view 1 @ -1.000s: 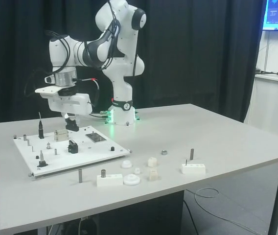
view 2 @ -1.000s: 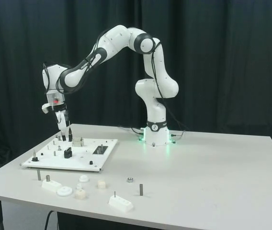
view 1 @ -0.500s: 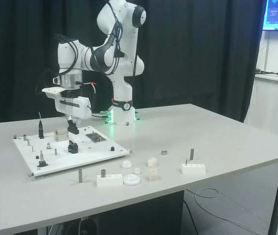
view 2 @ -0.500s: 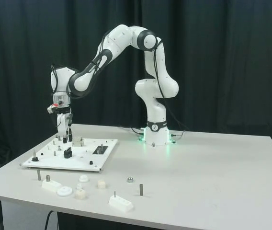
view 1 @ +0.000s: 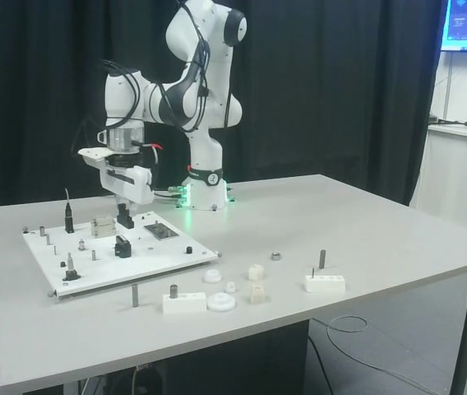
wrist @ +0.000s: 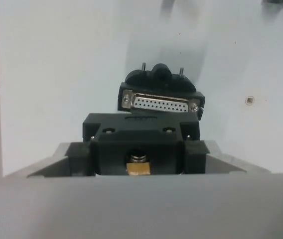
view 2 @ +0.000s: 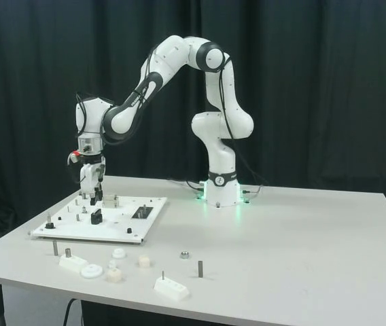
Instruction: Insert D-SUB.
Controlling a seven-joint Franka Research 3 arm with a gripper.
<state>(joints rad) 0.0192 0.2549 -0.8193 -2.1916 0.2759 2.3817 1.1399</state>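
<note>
Overhead, the white arm (view 2: 179, 64) arches from its base (view 2: 221, 190) at the back of the grey table (view 2: 302, 238) up to a high elbow, then slopes down to a wrist held upright above the white board (view 1: 110, 251) — the gripper (view 1: 124, 219) pointing straight down at it. The gripper is closed on a black D-SUB plug (wrist: 140, 144); in the wrist view its body sits squeezed between the two fingers (wrist: 76, 157), which press on its short ends. The plug hangs just above the board, its long axis level and running across from finger to finger, its mating face turned down. Directly under it, on the board, stands the D-SUB socket (wrist: 160, 102) — a black housing with a long pale face dotted with rows of pin holes and a screw at each end, its long axis parallel to the plug's. Whether plug and socket touch cannot be told from any view. In the room views the plug is only a small dark shape at the fingertips, near a grey block (view 1: 100, 227). The plug's own mating face is hidden, and a blurred grey band of the gripper body cuts off the near part of the wrist view.
</note>
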